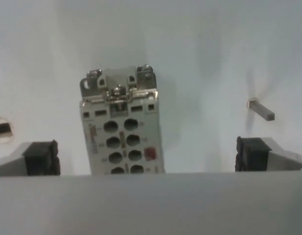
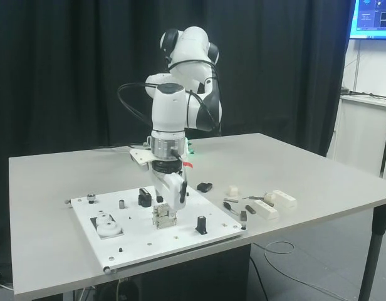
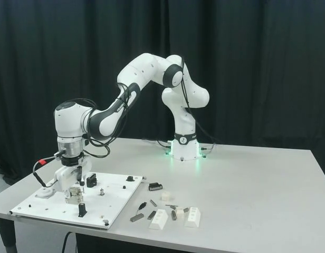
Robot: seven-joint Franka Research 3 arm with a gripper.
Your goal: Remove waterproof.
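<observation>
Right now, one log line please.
stage: approach | pincer: open, either side of grey multi-hole connector block | block: on white board, ungrasped

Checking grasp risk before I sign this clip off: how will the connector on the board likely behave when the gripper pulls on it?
The connector looks like a rigid moulded block with metal clips, so it probably won't flex. It stands upright on the white board, so a sideways pull might tip it. The gripper fingers are open either side, not touching yet.
</observation>
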